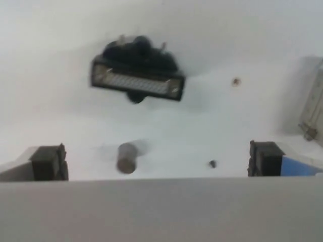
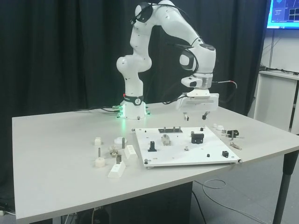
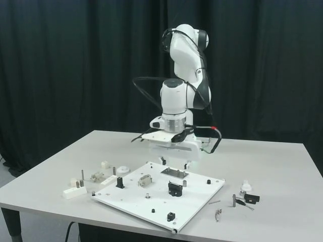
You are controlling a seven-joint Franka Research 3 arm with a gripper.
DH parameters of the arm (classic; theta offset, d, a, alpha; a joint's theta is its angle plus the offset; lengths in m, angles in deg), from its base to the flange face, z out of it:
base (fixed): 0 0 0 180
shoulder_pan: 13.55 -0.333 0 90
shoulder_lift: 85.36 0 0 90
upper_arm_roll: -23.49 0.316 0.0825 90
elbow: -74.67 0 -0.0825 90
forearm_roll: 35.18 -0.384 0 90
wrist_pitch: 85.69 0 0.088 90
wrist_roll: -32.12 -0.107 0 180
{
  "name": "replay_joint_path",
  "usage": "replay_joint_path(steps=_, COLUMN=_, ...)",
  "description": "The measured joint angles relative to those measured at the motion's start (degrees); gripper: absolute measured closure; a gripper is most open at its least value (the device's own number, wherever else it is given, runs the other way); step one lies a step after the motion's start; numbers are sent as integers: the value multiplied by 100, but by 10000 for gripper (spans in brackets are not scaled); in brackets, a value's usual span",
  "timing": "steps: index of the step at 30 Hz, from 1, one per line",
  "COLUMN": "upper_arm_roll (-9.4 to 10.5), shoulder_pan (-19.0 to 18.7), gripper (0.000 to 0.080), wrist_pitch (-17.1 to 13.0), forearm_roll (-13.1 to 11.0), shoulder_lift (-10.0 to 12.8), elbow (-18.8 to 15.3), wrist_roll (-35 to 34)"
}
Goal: Remove round peg 4.
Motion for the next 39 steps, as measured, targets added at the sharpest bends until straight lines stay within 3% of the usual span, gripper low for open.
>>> replay_joint_path(steps=14, upper_arm_roll=38, shoulder_pan=-226, gripper=3, wrist_pitch=253, forearm_roll=104, shoulder_lift=-298, elbow=1, wrist_roll=-94)
replay_joint_path(steps=22, upper_arm_roll=38, shoulder_pan=-254, gripper=3, wrist_pitch=362, forearm_roll=271, shoulder_lift=-346, elbow=1, wrist_roll=-92)
replay_joint_path(steps=39, upper_arm_roll=44, shoulder_pan=-436, gripper=3, wrist_pitch=467, forearm_roll=267, shoulder_lift=-334, elbow=0, wrist_roll=-205)
